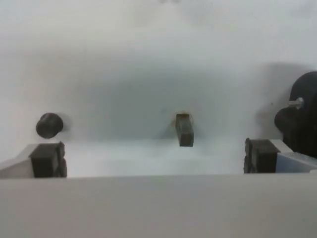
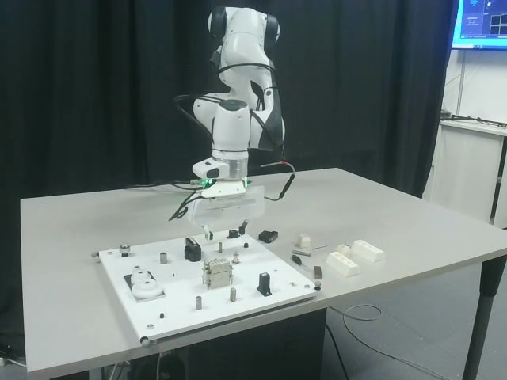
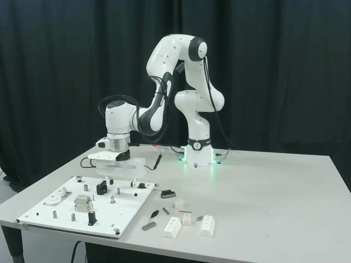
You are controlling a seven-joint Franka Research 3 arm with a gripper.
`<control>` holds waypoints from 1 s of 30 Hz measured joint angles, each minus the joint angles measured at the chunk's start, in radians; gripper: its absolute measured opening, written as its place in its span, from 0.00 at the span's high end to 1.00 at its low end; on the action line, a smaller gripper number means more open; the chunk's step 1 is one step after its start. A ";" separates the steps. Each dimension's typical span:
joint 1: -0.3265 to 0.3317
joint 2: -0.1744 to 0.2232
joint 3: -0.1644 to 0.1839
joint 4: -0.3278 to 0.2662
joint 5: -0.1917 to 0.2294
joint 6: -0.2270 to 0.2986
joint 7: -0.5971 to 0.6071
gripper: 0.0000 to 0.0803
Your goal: Remove square peg 2.
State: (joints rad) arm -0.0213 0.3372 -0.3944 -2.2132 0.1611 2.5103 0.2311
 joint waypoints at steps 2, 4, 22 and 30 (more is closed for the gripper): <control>0.000 0.000 0.000 -0.005 0.003 0.010 0.000 0.00; 0.000 0.000 0.000 -0.009 0.004 0.019 0.000 0.00; 0.000 0.016 0.001 -0.015 0.005 0.055 0.000 0.00; 0.000 0.030 0.001 -0.015 0.005 0.065 -0.005 0.00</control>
State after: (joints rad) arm -0.0213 0.3670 -0.3930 -2.2287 0.1659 2.5754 0.2260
